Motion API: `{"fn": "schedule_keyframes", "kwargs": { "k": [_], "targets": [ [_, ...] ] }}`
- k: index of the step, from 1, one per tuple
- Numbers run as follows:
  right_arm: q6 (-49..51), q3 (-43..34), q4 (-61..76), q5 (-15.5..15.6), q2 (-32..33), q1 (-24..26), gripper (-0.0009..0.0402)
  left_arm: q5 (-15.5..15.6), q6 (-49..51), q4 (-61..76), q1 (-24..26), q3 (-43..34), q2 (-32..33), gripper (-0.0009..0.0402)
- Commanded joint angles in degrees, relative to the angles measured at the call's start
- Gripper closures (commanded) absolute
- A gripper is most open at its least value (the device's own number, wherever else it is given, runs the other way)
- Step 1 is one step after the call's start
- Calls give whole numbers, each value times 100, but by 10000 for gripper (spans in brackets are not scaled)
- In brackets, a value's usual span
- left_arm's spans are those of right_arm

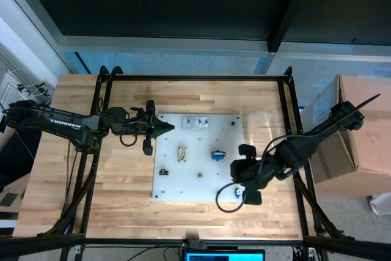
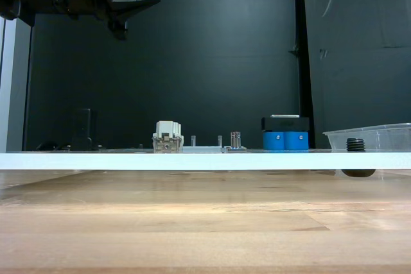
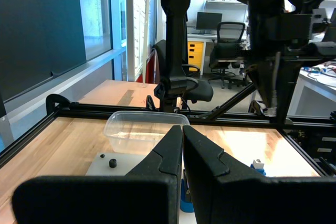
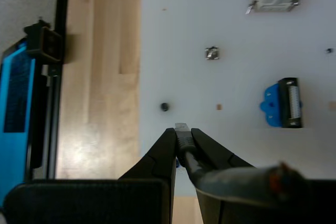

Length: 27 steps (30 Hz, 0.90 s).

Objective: Remove the RJ45 connector from the taskboard and place in the container

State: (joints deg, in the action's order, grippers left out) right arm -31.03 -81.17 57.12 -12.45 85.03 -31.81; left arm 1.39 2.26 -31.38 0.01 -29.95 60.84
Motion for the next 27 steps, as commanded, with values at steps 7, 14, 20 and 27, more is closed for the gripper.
{"fn": "schedule_keyframes", "kwargs": {
  "k": [7, 14, 20, 27],
  "targets": [
    [267, 4, 365, 2, -20, 608, 394, -2, -2, -2, -2, 0, 2, 393],
    [592, 15, 413, 7, -22, 1038, 393, 0, 0, -2, -2, 0, 2, 393],
    [951, 127, 407, 149, -66, 1447, 393, -2, -2, -2, -2, 0, 2, 393],
    [1128, 470, 363, 205, -317, 1893, 393, 0, -2, -2, -2, 0, 2, 393]
  ]
}}
